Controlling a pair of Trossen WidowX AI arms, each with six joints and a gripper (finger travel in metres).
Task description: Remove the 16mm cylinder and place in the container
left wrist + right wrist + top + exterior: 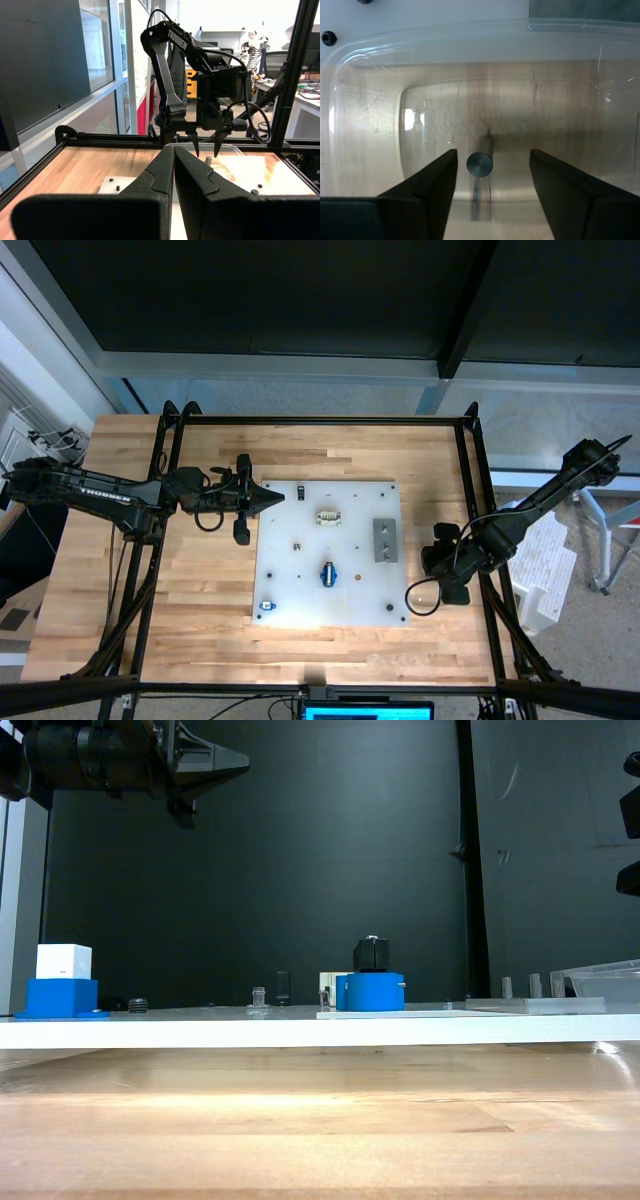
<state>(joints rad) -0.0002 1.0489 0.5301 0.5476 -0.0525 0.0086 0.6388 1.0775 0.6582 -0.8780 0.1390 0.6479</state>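
Observation:
The 16mm cylinder (479,164) stands upright on the floor of the clear container (370,100), its round top facing the right wrist camera. My right gripper (492,152) hangs open just above it, one finger on each side, touching nothing. The left wrist view shows the same peg (208,160) below the right gripper (205,144), inside the container (235,150). From above, the right gripper (442,562) is just off the white board's right edge. My left gripper (274,498) is shut and empty, held high at the board's upper left corner.
The white board (300,580) carries a grey metal block (386,539), a blue round fitting (328,574), a small connector (327,517) and a blue-and-white piece (63,982) at its near left corner. Black frame rails (478,500) border the table.

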